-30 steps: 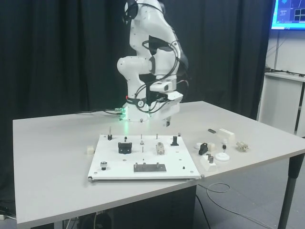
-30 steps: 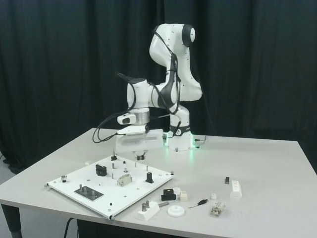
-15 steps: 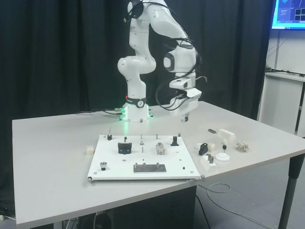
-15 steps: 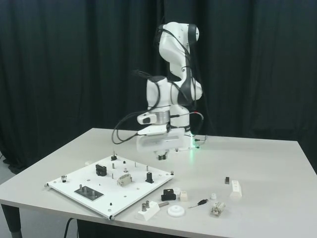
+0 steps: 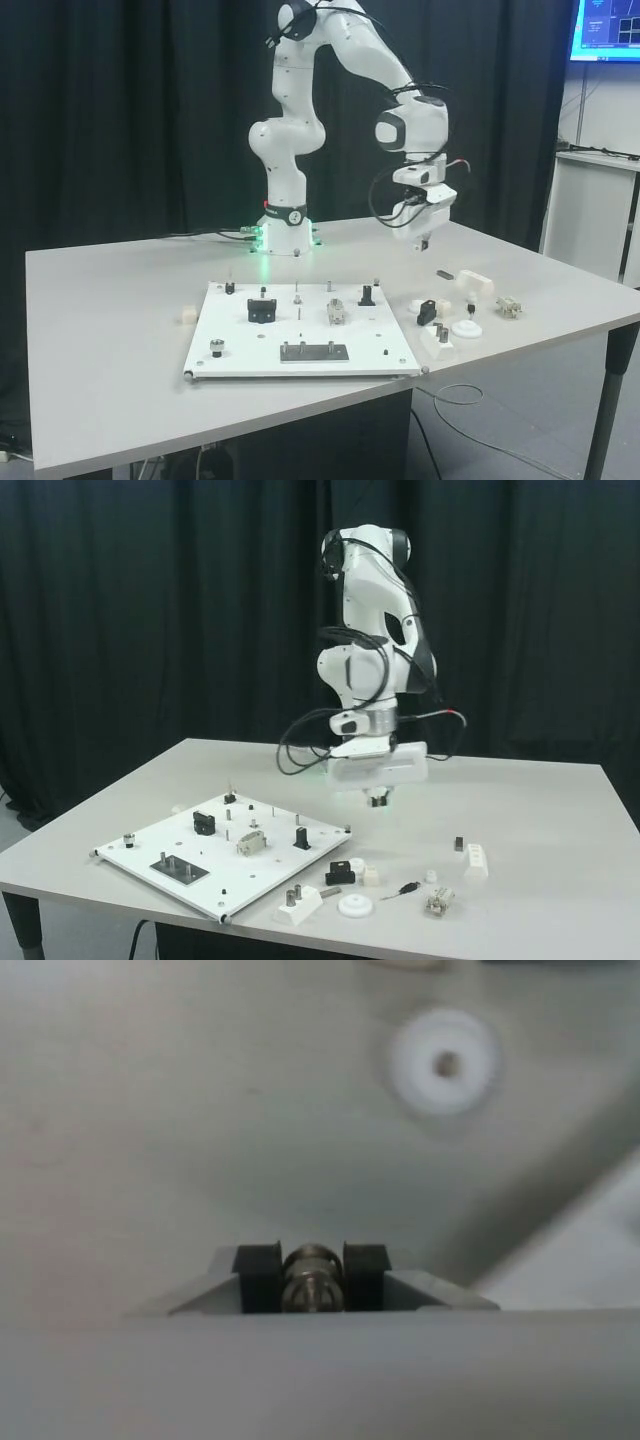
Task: Place BNC.
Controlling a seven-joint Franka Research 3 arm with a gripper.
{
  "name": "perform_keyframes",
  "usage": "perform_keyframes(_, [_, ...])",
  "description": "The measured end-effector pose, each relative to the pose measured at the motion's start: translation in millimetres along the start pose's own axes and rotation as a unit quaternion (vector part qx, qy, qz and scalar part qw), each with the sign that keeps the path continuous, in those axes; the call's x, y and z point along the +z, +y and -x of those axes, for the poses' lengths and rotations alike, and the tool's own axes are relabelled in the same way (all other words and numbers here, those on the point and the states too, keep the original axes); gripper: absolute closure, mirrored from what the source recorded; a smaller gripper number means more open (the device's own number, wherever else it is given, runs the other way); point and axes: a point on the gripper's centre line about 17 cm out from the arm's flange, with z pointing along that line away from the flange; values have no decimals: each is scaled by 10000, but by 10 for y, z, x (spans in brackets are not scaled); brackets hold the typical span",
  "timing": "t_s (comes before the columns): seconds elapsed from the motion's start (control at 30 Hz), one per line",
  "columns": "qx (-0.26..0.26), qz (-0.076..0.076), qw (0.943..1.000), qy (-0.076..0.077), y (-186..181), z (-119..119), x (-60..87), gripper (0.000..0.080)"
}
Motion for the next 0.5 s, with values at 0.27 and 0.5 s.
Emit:
perform_keyframes(0.27, [-7,64,10000,-12,-289,-118,200,676])
perform_keyframes(0.5, [-88,115,9999,1,-442,-232,406,676])
